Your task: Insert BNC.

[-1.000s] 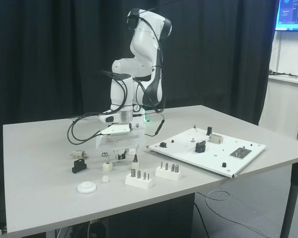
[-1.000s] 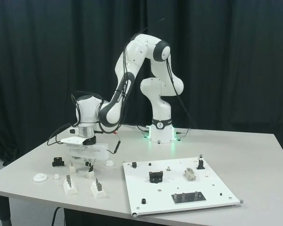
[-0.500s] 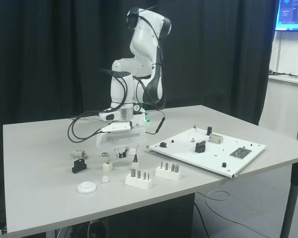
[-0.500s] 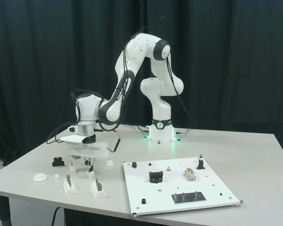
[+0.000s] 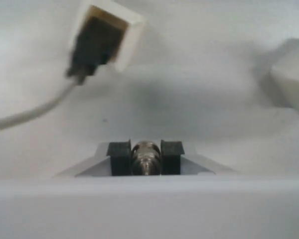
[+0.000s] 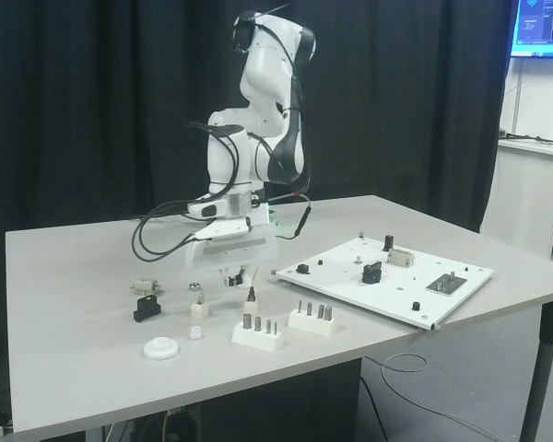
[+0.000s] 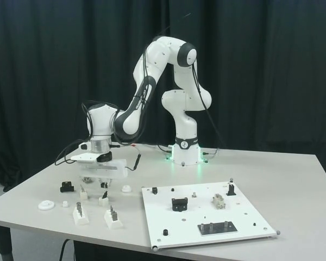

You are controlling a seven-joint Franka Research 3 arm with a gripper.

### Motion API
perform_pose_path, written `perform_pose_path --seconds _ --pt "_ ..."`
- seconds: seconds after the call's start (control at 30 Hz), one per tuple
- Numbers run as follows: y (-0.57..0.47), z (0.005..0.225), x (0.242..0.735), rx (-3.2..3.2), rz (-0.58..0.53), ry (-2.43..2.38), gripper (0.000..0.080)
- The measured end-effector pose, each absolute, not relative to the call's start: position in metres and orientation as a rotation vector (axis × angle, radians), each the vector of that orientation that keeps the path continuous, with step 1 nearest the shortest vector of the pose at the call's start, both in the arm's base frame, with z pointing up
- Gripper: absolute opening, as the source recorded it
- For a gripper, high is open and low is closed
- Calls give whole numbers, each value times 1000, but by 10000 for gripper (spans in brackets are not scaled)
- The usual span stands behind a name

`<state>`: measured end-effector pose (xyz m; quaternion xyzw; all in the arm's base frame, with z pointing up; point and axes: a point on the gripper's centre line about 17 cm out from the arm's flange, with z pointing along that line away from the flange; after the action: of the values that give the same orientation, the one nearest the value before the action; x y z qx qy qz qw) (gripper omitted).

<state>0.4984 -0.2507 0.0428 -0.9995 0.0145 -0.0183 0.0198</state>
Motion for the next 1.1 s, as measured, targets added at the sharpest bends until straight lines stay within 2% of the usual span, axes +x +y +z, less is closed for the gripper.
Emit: perform_pose_path --seconds 0.57,1.1 --pt "-186 66 495 -2982 5 -42 121" --pt "-88 68 477 -2923 95 -39 121"
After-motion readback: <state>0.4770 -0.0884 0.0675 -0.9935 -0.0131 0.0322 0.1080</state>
